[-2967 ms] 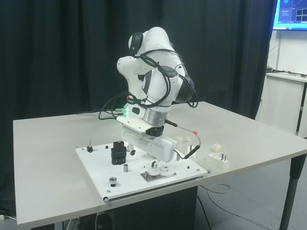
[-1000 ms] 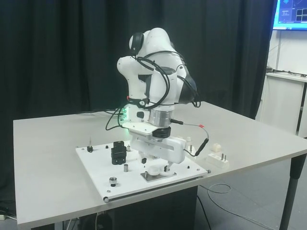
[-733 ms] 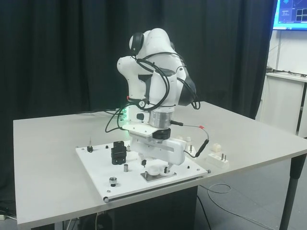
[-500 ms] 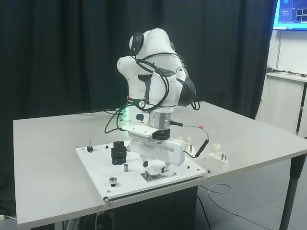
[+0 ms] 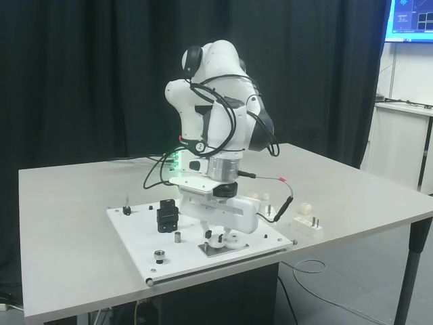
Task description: Insert medium gear.
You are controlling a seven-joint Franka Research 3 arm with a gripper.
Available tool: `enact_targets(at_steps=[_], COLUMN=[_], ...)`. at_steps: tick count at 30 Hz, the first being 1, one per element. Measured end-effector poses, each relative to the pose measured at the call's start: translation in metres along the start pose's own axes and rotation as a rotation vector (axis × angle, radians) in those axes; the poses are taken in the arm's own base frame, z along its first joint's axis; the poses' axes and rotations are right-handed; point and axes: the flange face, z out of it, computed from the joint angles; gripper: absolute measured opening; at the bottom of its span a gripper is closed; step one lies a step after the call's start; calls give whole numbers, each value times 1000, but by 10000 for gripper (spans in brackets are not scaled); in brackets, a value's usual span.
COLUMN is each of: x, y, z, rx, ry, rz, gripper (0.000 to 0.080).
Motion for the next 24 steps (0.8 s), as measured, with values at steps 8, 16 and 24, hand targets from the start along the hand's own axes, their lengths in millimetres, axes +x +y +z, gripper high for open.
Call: enact_targets(at_steps=[8,16,24], x=[5,8,9], y=[-2,-1,-2], z=[0,2,0], rx=[25,26,32], ry=[8,8,11], rz=[-19,-49,-60], gripper=[254,27,7])
